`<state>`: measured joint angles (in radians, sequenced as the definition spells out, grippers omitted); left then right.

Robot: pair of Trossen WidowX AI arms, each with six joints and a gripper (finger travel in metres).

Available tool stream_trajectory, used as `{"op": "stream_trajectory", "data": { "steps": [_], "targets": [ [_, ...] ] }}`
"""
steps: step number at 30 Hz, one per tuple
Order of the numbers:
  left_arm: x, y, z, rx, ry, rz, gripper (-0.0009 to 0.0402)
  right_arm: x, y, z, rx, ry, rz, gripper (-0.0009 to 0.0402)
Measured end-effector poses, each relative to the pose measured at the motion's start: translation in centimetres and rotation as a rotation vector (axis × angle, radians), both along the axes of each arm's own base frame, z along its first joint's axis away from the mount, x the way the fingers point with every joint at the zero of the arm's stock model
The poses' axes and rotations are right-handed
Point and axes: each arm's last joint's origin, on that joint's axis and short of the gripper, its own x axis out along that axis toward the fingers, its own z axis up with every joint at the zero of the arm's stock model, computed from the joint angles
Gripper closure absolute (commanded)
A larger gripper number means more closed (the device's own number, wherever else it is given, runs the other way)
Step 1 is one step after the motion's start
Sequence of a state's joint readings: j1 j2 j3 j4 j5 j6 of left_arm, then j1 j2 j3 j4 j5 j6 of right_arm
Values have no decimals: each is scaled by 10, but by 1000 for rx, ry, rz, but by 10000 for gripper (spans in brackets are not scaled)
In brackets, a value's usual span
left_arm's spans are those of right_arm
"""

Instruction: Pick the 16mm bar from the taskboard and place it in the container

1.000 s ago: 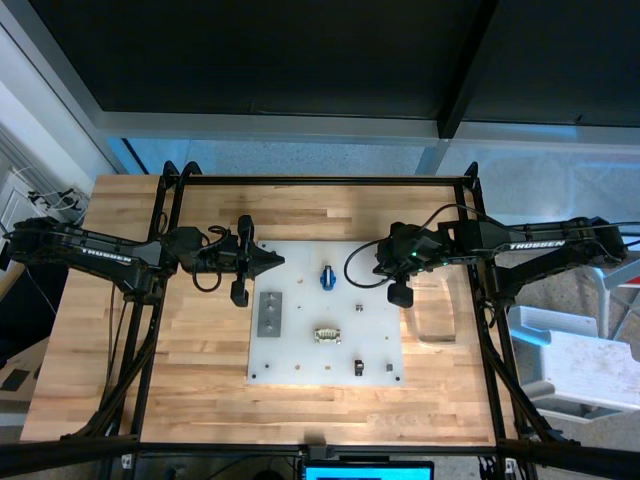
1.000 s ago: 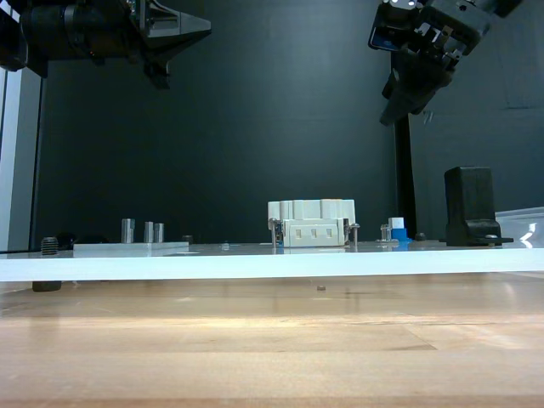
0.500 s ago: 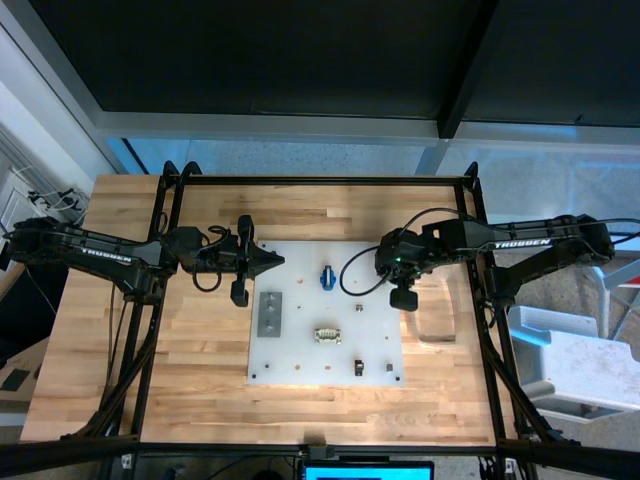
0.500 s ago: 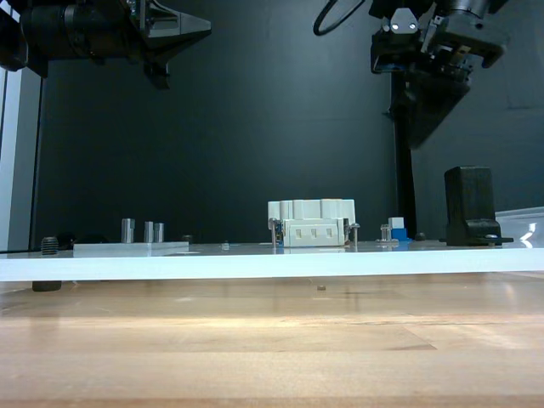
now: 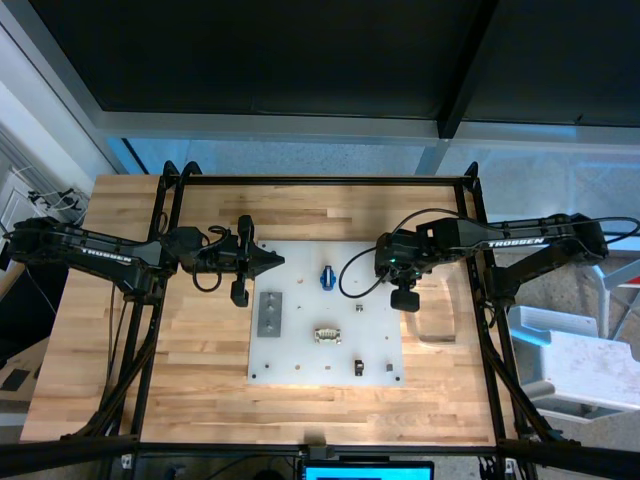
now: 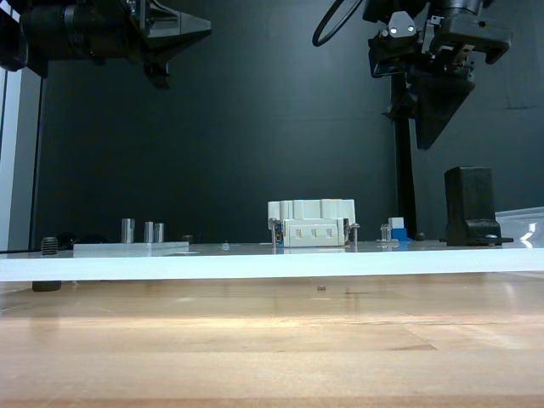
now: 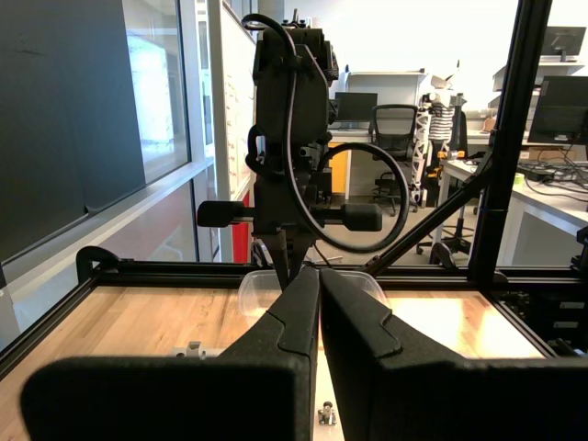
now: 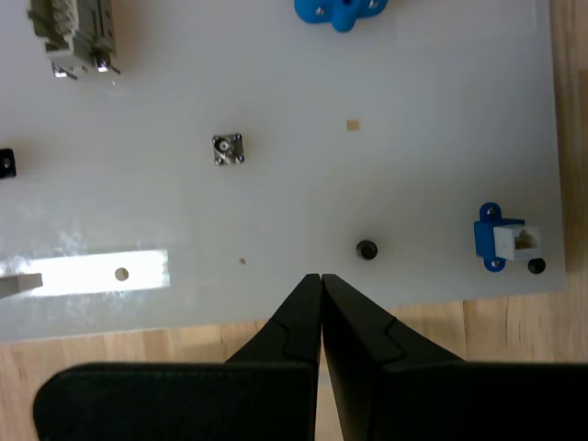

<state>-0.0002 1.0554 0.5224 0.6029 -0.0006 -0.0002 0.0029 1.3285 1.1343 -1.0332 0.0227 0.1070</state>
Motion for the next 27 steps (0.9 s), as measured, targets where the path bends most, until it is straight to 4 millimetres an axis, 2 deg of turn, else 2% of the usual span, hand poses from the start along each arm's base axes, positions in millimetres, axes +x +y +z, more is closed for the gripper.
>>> {"op": "stream_trajectory", "data": {
  "steps": [13,27],
  "targets": [
    [0,0,0,0,0,0,393,16,5,-5,19,106,25,393],
    [0,0,0,0,0,0,393,19,7,-11,20,133,35,393]
  ]
}}
